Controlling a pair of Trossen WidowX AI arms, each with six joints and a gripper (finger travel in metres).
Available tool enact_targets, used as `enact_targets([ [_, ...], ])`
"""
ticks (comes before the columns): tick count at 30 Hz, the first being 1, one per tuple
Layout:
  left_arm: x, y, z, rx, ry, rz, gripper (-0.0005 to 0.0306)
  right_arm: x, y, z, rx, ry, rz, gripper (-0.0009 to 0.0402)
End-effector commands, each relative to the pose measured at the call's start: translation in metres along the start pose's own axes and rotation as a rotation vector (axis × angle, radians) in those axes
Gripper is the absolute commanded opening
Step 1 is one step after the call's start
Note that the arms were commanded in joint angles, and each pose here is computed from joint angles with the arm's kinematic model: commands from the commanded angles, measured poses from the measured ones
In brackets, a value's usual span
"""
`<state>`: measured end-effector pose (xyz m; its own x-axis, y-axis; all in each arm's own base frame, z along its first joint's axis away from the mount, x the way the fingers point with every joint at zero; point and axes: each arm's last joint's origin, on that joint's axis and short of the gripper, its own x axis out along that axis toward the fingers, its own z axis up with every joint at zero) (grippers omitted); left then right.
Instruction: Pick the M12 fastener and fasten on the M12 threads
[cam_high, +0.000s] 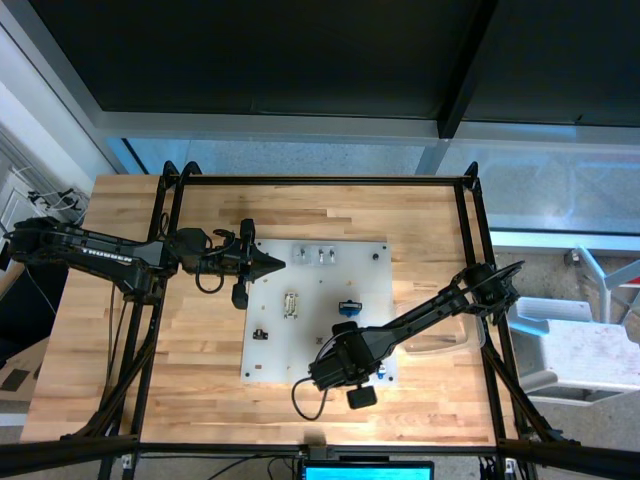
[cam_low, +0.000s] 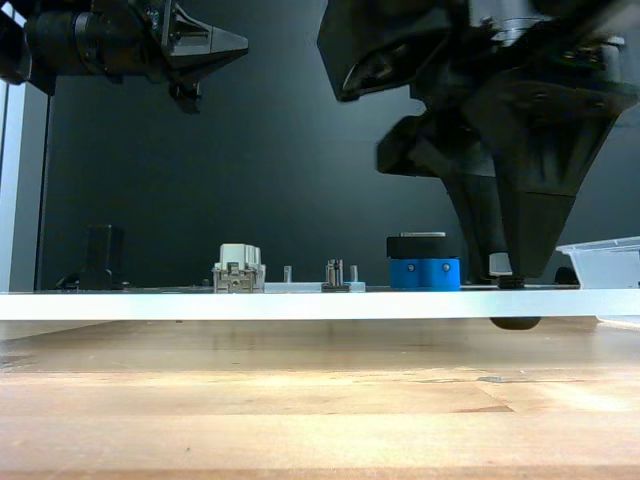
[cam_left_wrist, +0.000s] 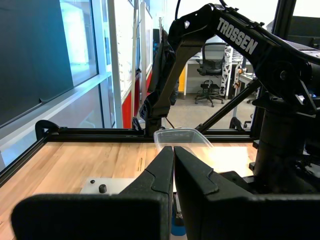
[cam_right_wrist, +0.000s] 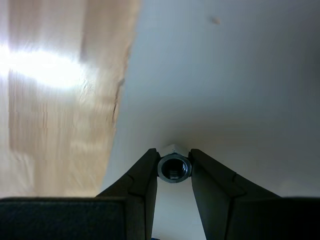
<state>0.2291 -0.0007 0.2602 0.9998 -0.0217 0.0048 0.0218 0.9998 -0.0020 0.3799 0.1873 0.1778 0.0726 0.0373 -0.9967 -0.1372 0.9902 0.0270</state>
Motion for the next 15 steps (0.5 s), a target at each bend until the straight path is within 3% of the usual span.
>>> enact_targets([
  [1, 0.0001, 0.0000, 0.0000, 0.000, 0.000, 0.000, 0.0000, 0.0004, 0.0002, 0.0006, 0.204, -0.005, 0.001, 0.0018],
  [10, 0.0001, 0.0001, 0.0000, 0.000, 0.000, 0.000, 0.0000, 0.0004, 0.0003, 0.0009, 0.816, -0.007, 0.004, 0.0018],
  [15, 0.0001, 0.0000, 0.0000, 0.000, 0.000, 0.000, 0.0000, 0.0004, 0.0005, 0.0010, 1.025, -0.007, 0.007, 0.0018],
])
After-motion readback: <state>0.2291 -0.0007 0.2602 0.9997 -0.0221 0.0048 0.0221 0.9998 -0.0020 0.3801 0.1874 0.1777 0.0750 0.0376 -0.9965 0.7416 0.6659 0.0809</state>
